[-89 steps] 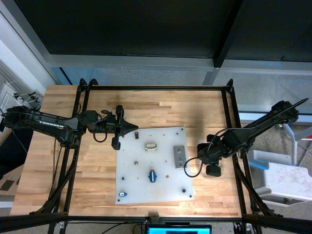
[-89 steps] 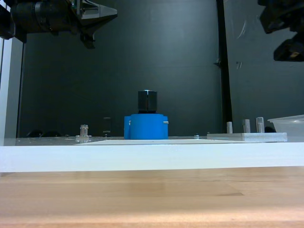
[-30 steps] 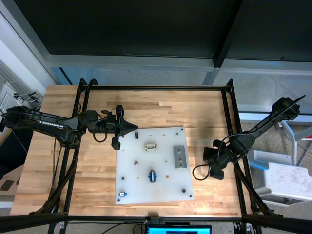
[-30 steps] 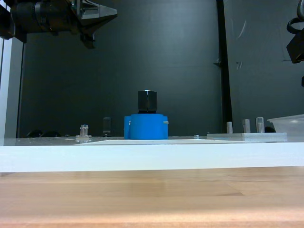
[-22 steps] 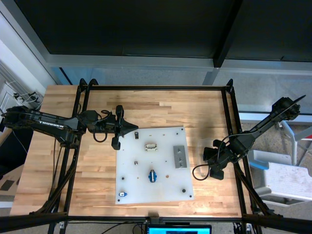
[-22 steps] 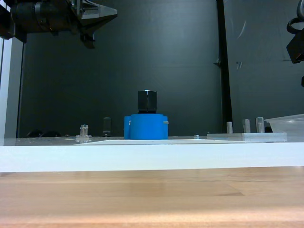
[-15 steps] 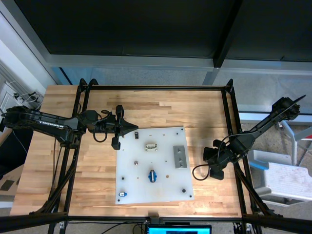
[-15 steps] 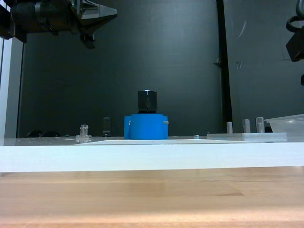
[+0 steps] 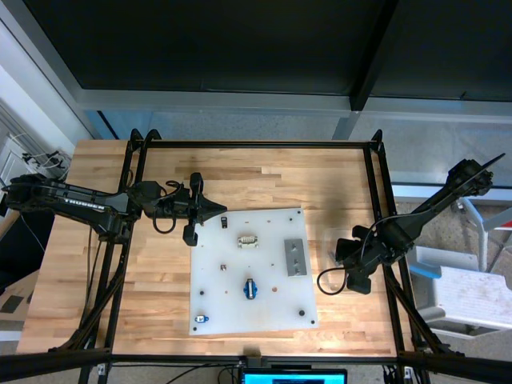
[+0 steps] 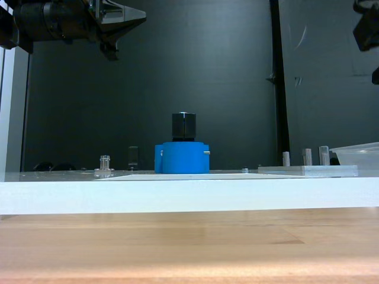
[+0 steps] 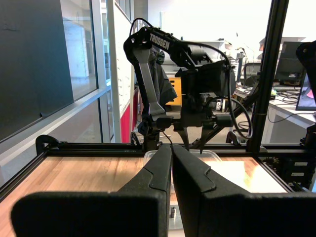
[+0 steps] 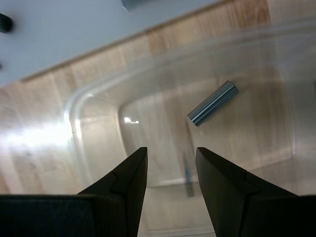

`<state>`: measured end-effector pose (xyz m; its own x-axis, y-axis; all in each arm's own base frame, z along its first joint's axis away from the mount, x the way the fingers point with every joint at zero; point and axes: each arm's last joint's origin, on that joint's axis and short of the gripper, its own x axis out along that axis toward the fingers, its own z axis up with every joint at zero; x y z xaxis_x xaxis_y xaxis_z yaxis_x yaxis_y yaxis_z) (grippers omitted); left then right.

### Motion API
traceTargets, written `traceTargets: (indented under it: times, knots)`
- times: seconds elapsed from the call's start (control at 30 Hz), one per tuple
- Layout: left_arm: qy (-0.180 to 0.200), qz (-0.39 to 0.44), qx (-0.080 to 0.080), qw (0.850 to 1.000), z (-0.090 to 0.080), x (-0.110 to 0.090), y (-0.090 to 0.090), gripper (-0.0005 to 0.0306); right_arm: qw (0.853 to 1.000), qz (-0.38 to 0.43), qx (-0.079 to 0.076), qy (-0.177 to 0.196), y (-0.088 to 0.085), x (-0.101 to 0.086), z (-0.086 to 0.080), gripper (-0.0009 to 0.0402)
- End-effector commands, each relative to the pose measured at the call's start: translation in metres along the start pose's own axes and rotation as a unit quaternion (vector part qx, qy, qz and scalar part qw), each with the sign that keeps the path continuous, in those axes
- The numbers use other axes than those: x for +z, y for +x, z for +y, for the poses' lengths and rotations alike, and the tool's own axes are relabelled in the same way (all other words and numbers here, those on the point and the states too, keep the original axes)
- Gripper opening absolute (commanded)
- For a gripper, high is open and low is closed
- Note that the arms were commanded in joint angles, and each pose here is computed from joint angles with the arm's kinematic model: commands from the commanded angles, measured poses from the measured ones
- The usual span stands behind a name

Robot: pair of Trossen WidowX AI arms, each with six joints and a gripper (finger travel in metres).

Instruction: Pick the 16mm cylinder and place it in the container

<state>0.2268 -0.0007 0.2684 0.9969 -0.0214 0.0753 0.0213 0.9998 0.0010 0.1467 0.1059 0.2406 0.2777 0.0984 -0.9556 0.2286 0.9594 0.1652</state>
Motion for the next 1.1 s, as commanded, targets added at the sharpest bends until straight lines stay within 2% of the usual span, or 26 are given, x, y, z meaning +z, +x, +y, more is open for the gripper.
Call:
traceTargets:
  times: [0.03,0.2,1.1]
  knots:
    - [0.000,0.000,0.000,1.000,0.0000,0.0002,0.0000,0.0000,1.000,-0.010,0.010,0.002,-0.0072,0.0039,0.0036,0.0133]
    - [0.000,0.000,0.000,1.000,0.0001,0.0002,0.0000,0.0000,1.000,-0.026,0.012,0.004,-0.0129,0.0072,0.0059,0.0128]
    - [0.000,0.000,0.000,1.000,0.0000,0.0002,0.0000,0.0000,0.999,-0.030,0.017,0.004,-0.0128,0.0079,0.0068,0.0126]
